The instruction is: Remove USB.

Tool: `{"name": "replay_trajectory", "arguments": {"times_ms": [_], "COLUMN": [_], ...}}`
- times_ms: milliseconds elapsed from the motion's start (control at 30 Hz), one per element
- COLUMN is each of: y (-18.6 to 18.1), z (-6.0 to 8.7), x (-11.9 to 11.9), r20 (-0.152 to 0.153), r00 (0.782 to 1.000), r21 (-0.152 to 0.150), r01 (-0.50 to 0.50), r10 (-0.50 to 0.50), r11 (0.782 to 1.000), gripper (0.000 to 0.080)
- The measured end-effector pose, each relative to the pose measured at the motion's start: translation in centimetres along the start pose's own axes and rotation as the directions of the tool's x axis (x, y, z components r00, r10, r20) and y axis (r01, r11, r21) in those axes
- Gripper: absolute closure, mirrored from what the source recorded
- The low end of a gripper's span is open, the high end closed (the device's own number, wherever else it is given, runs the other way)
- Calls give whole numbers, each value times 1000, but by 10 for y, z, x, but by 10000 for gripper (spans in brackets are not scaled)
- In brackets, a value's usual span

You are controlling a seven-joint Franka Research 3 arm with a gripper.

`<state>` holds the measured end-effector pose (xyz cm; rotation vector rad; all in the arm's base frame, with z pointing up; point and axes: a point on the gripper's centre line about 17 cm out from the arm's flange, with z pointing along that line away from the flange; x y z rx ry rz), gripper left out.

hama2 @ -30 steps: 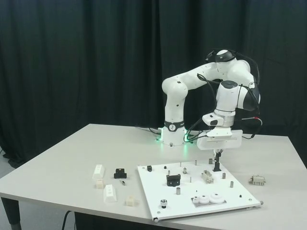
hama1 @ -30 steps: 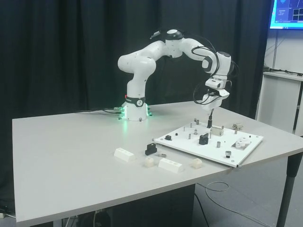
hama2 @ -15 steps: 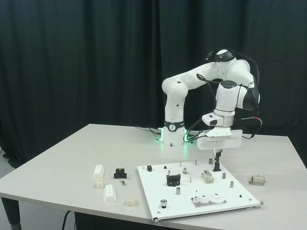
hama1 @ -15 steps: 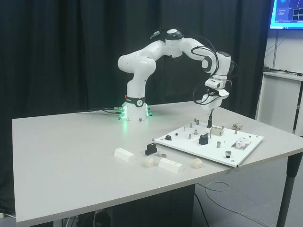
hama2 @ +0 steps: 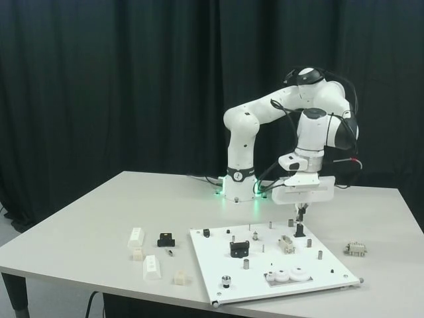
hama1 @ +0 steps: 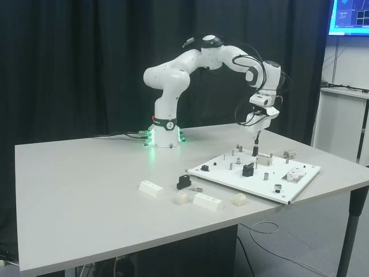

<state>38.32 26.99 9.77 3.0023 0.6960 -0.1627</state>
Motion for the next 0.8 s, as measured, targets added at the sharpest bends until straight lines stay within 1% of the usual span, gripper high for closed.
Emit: {"name": "replay_trajectory", "arguments": {"times_ms": [233, 333, 433, 567, 800], "y": [-7, -9, -9, -8, -5], "z": [-27, -37, -44, -48, -47], "x": [0, -1, -3, -6, -8], "r20": [-18, -19, -16, -11, -2], "r00": [1000, 1000, 1000, 1000, 1000], "r21": [30, 35, 36, 33, 27], "r01": [0, 3, 6, 6, 5], "r10": [0, -3, -5, -5, -5], "r11": [1000, 999, 999, 999, 1000], "gripper": [732, 732, 732, 732, 732]}}
